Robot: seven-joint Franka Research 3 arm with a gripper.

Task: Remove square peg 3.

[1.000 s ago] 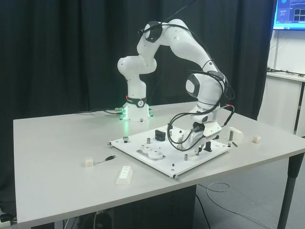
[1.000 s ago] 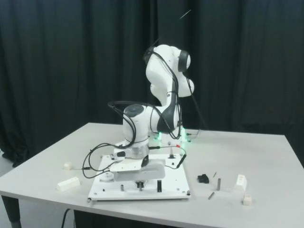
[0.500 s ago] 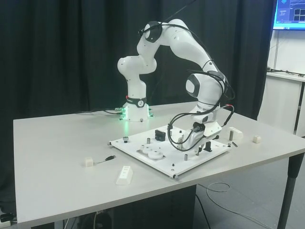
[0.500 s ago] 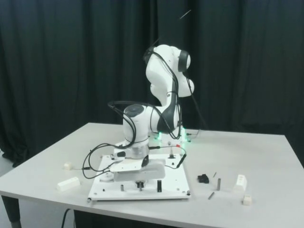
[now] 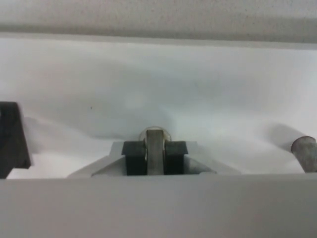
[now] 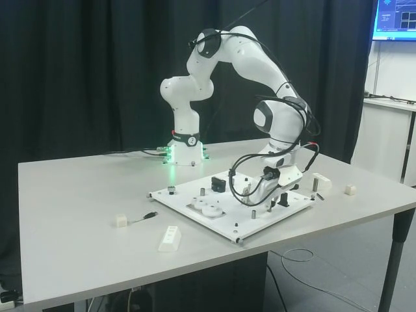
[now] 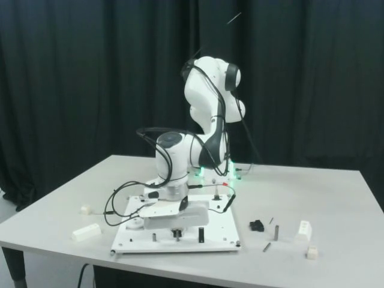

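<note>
Gripper [image 5: 155, 157] clamped on square peg 3 [image 5: 154, 148] at the near edge of the white board [image 6: 229, 205].
A grey table [image 6: 78, 195] before black curtains is shown, with loose white blocks [image 6: 169, 238] scattered on it. No change from the earlier frames is seen; the arm remains low over the board. Only in the wrist view are the black finger pads [image 5: 132, 157] seen pressed against the peg's sides.

grey table [image 6: 78, 195] | black curtain [image 6: 84, 65] behind | two white discs [image 6: 208, 208] on white board [image 6: 195, 199] | small white cube [image 6: 121, 220] and white block [image 6: 169, 238] on table, off the board | white block [image 7: 304, 230], small cube [image 7: 311, 252], black part [image 7: 257, 225] on table at far side | screen [image 6: 394, 19] on wall
</note>
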